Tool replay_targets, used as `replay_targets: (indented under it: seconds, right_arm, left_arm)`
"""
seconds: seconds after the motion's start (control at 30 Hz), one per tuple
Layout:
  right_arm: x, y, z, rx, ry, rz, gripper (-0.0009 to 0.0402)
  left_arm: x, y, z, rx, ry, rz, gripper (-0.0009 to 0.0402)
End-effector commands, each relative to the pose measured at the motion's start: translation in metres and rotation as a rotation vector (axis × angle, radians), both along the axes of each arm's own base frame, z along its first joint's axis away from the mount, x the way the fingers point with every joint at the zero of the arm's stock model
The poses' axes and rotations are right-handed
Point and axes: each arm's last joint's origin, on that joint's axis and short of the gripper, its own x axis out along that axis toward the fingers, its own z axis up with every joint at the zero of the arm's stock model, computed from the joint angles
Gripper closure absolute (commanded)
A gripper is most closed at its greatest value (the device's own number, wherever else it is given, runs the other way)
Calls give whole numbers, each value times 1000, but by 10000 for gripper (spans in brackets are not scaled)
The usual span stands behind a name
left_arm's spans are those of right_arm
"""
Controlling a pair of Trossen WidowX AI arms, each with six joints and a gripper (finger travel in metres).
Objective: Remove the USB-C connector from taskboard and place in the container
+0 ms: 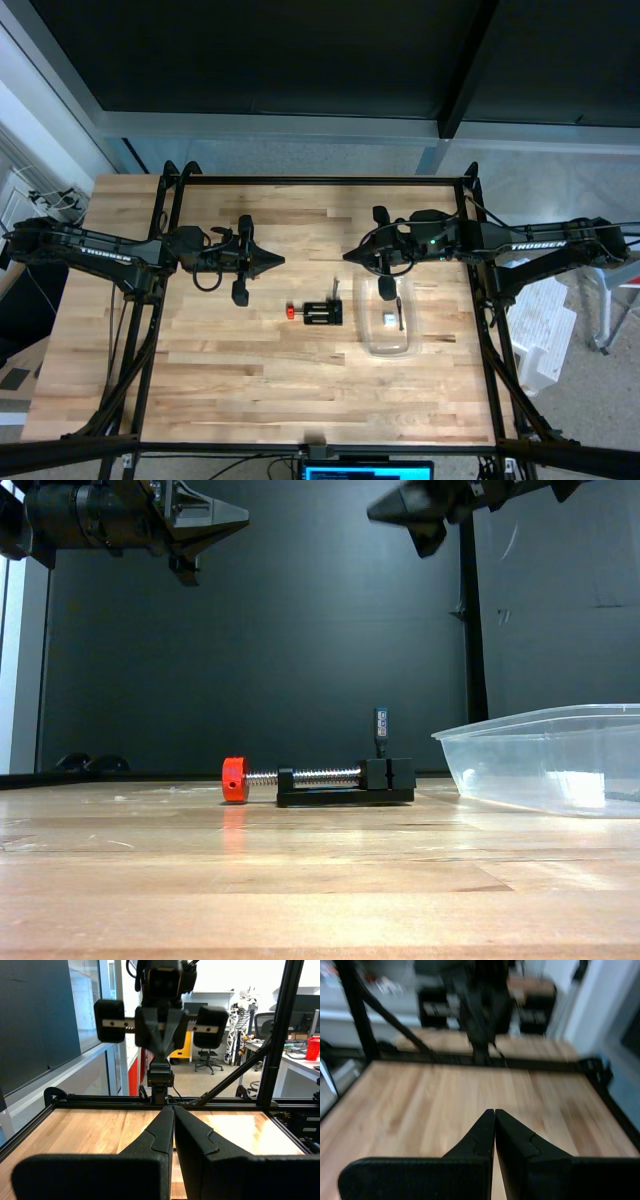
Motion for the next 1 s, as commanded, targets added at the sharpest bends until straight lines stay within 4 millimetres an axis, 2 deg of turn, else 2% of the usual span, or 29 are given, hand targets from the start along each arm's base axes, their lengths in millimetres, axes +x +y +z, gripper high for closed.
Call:
replay_targets:
  seconds: [0.03, 0.5, 1.0]
  right_arm:
    - [0, -3, -3, 11, -99, -2, 393]
    - [-22, -9, -28, 40, -223, -50, 393]
    - [-26, -9, -40, 75, -263, -75, 393]
  left_arm:
    - [0, 0, 0, 0, 0, 0, 393]
    - [0, 0, 0, 0, 0, 0, 393]
    - [0, 0, 0, 0, 0, 0, 393]
